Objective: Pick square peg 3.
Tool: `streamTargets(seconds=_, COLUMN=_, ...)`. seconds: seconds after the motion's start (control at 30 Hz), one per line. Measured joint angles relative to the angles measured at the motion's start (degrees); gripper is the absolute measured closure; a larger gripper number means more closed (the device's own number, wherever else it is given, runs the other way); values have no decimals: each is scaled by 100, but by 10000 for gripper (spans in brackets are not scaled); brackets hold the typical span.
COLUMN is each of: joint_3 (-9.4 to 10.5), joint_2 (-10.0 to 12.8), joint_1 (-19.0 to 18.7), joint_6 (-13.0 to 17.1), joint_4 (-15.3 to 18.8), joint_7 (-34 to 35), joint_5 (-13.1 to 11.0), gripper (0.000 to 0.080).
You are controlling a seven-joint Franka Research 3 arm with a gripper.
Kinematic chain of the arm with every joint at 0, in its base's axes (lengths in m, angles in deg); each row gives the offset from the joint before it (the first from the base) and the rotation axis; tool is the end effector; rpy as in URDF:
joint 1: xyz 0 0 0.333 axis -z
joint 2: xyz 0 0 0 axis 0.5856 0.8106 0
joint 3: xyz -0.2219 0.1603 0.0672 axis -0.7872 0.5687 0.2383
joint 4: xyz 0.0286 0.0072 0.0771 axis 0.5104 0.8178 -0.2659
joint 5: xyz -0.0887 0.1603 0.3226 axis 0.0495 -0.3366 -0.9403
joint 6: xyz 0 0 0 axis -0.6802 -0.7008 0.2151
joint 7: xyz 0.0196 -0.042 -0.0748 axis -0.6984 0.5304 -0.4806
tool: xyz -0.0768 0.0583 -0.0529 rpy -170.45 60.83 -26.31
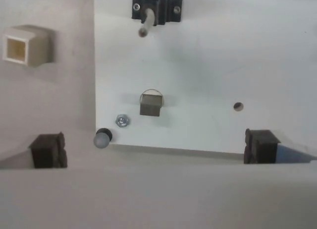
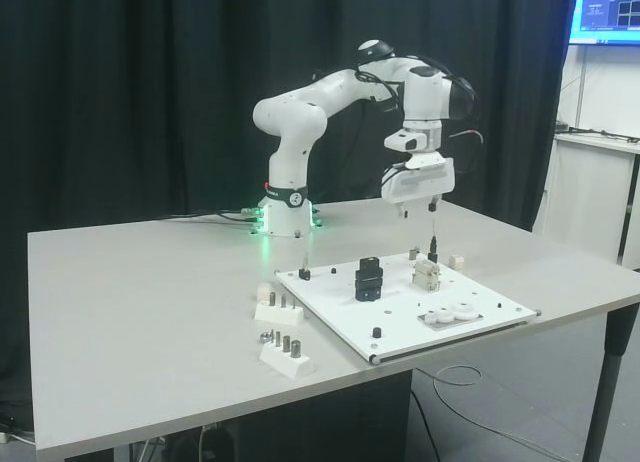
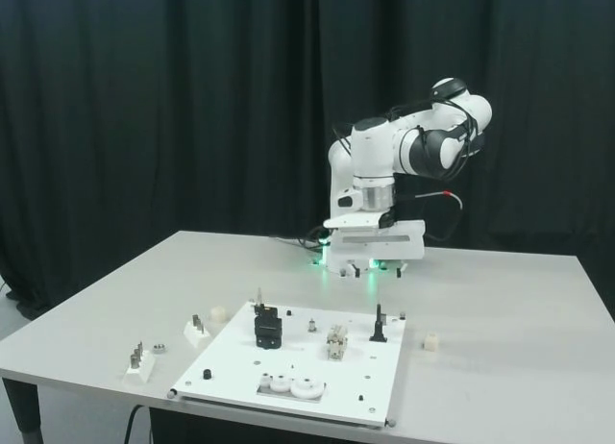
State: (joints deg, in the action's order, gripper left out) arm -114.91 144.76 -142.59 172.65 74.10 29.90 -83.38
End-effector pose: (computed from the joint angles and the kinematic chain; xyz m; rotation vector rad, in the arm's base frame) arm 0.4277 0.1170 0.3019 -2.8955 1.0815 0.0747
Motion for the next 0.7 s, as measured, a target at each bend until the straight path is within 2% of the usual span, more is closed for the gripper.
streamTargets(seconds=0.37, joint_3=-76, joint_2=0, joint_1=87, joint_6=12, joint_4=21, joint_7=-147, joint_5=310, gripper=3)
streamTargets(seconds=0.7, joint_3=-323, joint_2=2, joint_1=449, joint_6=108, joint_4=66, joint_7=-886, joint_5=732, gripper=3)
